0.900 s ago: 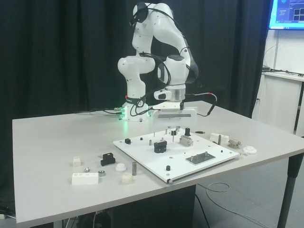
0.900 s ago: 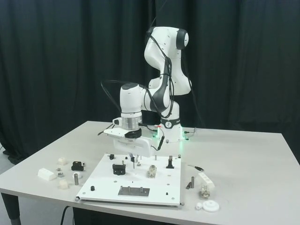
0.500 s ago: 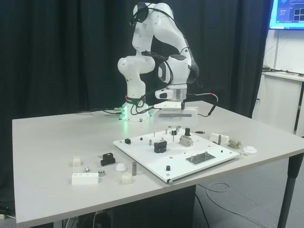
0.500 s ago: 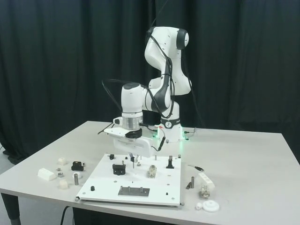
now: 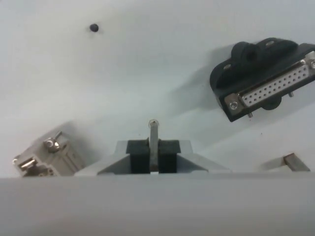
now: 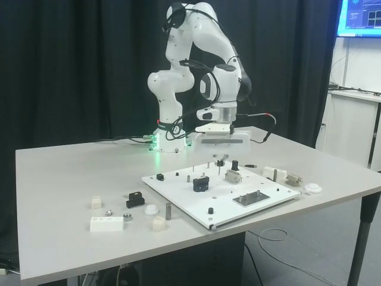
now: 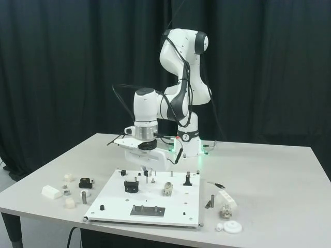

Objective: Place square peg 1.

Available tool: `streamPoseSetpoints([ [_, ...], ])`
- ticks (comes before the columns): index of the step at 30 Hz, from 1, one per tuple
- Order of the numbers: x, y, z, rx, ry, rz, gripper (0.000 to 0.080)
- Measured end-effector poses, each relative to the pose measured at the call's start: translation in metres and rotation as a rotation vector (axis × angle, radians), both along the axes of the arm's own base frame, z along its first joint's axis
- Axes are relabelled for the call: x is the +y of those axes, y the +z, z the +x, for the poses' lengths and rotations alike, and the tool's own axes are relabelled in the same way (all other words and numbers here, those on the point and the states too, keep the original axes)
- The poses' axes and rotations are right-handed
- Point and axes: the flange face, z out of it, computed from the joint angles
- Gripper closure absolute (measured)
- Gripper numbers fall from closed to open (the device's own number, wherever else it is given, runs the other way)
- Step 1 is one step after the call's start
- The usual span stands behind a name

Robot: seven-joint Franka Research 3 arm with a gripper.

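Grey metal is seen at the middle of the wrist view: a thin square peg [image 5: 154,142] is clamped between the two black fingertips of the gripper [image 5: 153,156], its free end standing clear above the white board [image 5: 147,64]. Near it on the board a black connector [image 5: 263,78] with rows of pins is mounted, a small metal connector block [image 5: 42,157] lies on the other side, and a small black dot [image 5: 94,28] marks the board farther off.

In the first room view the gripper [image 6: 220,159] is found higher than it was 0.9 s ago, with the peg [image 6: 221,167] lifted clear of the white board [image 6: 221,194], where earlier its tip was close to the surface. The wrist is also shifted slightly toward the arm's base. The grey table [image 6: 65,179] carries loose parts beside the board: a white block [image 6: 106,223], a black bracket [image 6: 136,199], a white gear [image 6: 313,188]. A black curtain [image 6: 71,65] closes the room behind, and a screen [image 6: 359,18] is lit at the upper corner.

In the second room view the same rise is shown: the gripper [image 7: 146,172] hangs above the board [image 7: 147,199] with the peg [image 7: 147,179] held off it. The parts on the table [image 7: 269,175] are unchanged. Green light [image 7: 199,171] glows at the arm's base, and the curtain [image 7: 62,67] fills the background.
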Motion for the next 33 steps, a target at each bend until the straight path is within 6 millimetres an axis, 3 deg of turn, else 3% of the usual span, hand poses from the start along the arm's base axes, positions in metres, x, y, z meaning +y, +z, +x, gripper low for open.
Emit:
streamPoseSetpoints([
  [19,-0.009,0.024,0.008,0.008,0.007,-0.019,0.0772],
  [26,-0.029,0.032,0.010,0.006,0.005,-0.058,0.0772],
  [33,-0.062,0.035,0.004,0.016,0.006,-0.098,0.0772],
])
